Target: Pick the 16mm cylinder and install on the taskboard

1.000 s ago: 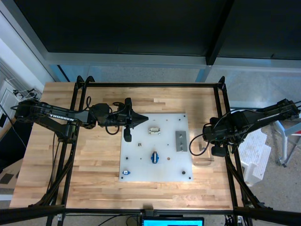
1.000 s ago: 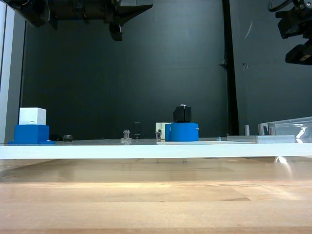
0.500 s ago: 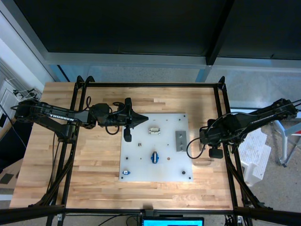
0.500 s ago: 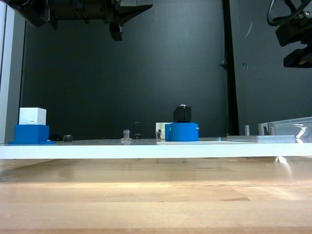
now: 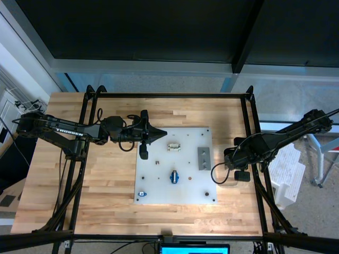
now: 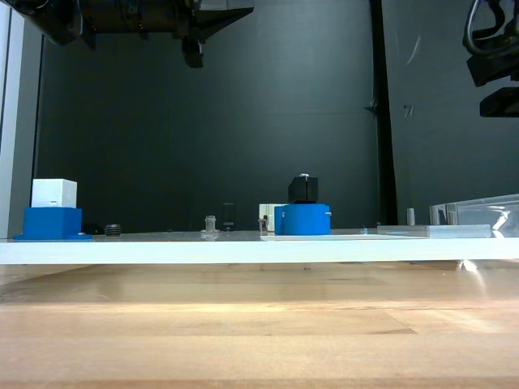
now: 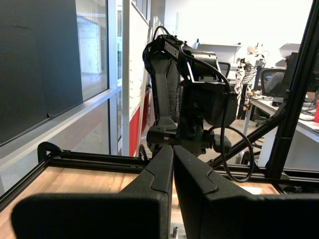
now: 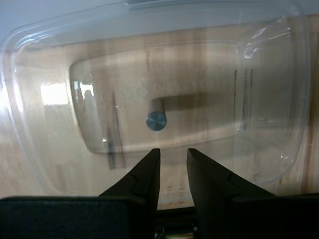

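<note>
The right gripper (image 5: 240,175) hangs over the clear plastic tray (image 5: 229,181) just off the taskboard's (image 5: 159,180) right edge; since a second ago it has slid a little toward the table's near edge, and in the low view it now shows farther right; its fingers (image 8: 144,174) stand a narrow gap apart with nothing between them. The 16mm cylinder (image 8: 156,121) lies inside the tray (image 8: 294,99), below the fingertips and apart from them, its round end face turned to the right wrist camera; it is not yet on the board. The left gripper (image 5: 160,133) has not moved; it is held high over the taskboard's far left corner, pointing across the table, its fingers (image 7: 159,169) pressed together on nothing; the board's fittings sit as before.
</note>
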Robot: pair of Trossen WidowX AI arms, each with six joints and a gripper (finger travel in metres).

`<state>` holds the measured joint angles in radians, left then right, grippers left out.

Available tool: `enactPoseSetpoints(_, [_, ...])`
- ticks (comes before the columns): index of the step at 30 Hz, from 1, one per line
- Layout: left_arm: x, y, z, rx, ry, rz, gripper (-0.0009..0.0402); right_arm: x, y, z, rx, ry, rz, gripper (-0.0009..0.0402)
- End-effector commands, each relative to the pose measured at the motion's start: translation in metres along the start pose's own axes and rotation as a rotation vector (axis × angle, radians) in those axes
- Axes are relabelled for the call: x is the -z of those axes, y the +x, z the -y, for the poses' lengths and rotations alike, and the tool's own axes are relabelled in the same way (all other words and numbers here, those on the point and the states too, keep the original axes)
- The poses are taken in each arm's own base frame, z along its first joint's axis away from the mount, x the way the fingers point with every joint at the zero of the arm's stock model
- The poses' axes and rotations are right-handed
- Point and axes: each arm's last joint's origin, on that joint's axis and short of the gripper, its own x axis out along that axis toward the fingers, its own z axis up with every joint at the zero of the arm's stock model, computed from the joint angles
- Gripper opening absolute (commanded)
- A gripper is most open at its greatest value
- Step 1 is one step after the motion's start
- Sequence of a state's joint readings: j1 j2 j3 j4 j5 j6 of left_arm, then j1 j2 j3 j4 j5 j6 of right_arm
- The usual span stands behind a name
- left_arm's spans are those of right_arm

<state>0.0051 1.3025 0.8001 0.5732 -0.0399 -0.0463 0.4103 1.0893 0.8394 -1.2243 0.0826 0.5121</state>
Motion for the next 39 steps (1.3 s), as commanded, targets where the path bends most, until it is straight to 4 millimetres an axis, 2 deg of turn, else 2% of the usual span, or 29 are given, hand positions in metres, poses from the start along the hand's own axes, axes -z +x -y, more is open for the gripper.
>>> enactPoseSetpoints(1, [0.0,0.0,0.0,0.0,0.0,0.0,0.0,0.0,0.002,-0.001,-0.003,0.004,0.01,0.0098])
enactPoseSetpoints(18, [0.0,0.0,0.0,-0.003,0.0,0.001,0.0,-0.007,0.012,-0.005,0.021,0.0,0.023,0.017])
enactPoseSetpoints(39, [0.0,0.0,0.0,-0.003,0.0,0.001,0.0,-0.013,0.042,-0.012,0.014,0.028,0.037,0.0173])
